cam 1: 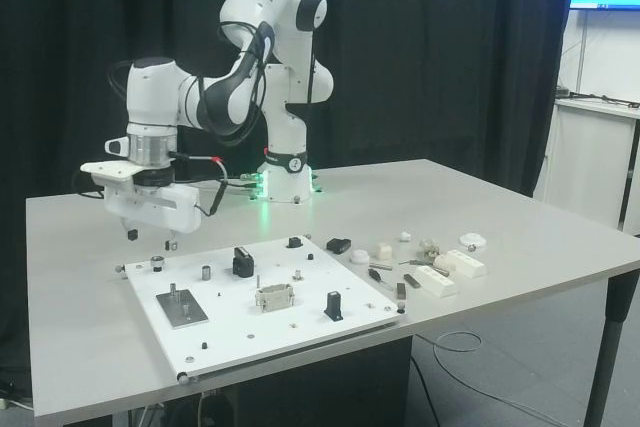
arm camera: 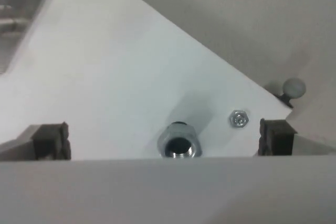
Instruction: Remove bolt 4.
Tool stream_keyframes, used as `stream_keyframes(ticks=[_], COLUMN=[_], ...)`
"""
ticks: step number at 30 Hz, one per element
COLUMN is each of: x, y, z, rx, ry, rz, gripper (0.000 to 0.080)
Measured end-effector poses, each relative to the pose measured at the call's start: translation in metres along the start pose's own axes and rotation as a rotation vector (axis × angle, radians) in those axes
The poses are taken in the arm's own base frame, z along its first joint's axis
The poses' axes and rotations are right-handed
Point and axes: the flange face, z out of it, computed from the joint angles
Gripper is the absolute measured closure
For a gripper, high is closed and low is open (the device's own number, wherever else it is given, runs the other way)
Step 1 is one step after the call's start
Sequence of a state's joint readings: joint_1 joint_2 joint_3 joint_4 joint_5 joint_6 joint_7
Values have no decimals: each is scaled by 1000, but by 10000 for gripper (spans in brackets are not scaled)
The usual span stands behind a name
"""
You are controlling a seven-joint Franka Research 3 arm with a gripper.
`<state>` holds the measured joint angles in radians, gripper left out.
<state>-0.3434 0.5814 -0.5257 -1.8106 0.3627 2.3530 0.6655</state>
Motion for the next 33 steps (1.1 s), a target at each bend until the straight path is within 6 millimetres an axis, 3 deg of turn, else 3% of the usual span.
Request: stream_keyframes(ticks=[33], x=[-5], y=[20], z=[42], rx=[-40], ry=[-59], rz=[-45], gripper=[3])
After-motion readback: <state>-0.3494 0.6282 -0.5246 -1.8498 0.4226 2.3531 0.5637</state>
